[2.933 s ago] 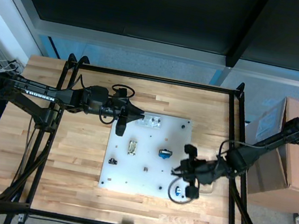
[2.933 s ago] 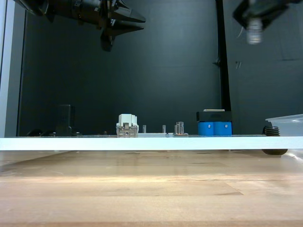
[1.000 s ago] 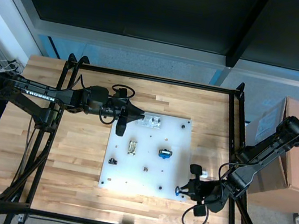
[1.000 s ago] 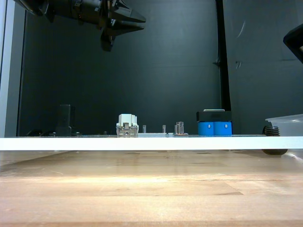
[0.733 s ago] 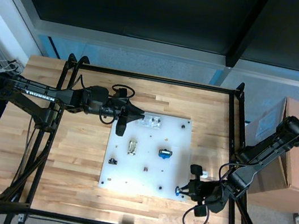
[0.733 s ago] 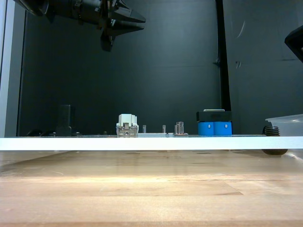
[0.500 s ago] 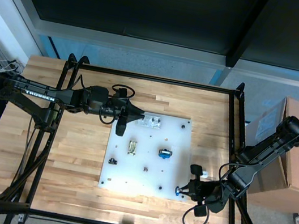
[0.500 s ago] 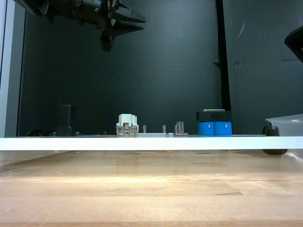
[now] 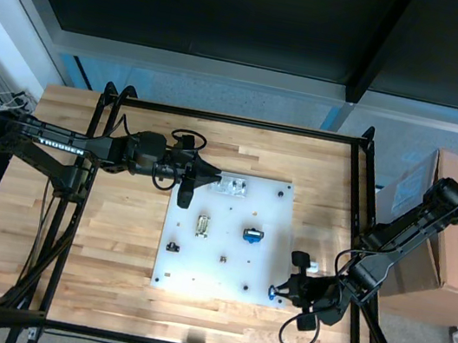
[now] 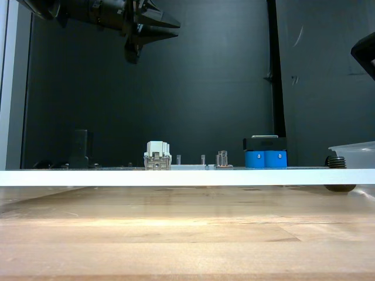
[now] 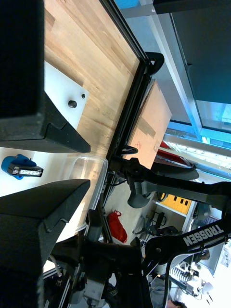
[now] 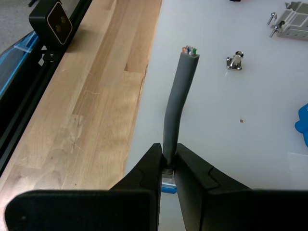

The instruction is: Pick the RJ45 connector and install on the taskboard

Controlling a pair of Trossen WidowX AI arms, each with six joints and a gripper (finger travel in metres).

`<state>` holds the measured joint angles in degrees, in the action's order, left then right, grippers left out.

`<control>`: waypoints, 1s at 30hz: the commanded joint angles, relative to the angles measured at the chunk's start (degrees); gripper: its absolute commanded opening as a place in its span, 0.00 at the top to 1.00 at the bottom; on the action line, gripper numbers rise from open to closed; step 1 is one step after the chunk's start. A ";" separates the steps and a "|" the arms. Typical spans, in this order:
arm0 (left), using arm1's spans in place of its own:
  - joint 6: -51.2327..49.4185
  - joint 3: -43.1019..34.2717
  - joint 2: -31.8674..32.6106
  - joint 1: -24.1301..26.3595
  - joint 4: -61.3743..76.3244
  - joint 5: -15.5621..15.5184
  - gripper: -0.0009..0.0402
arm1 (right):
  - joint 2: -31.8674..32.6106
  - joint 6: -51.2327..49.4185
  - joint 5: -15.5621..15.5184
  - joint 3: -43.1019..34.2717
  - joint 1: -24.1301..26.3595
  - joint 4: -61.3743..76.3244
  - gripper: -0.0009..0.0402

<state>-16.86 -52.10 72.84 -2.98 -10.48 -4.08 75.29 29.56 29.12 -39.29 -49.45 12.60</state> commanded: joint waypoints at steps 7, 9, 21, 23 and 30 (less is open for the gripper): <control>0.00 -0.02 0.00 -0.02 -0.02 0.02 0.80 | -0.09 -0.20 -0.09 0.26 0.09 -0.11 0.97; 0.00 -0.02 0.00 0.00 -0.02 0.02 0.80 | -0.09 -0.20 -0.09 0.26 0.09 -0.15 0.97; 0.02 -0.02 0.00 0.00 -0.02 0.02 0.80 | 0.20 -0.42 -0.09 0.26 0.09 -1.01 0.97; 0.02 -0.02 0.00 -0.02 -0.02 0.02 0.80 | 0.20 -0.42 -0.09 0.28 0.09 -0.98 0.97; 0.02 -0.02 0.00 0.00 -0.02 0.02 0.80 | 0.20 -0.22 -0.11 0.61 0.09 -0.98 0.97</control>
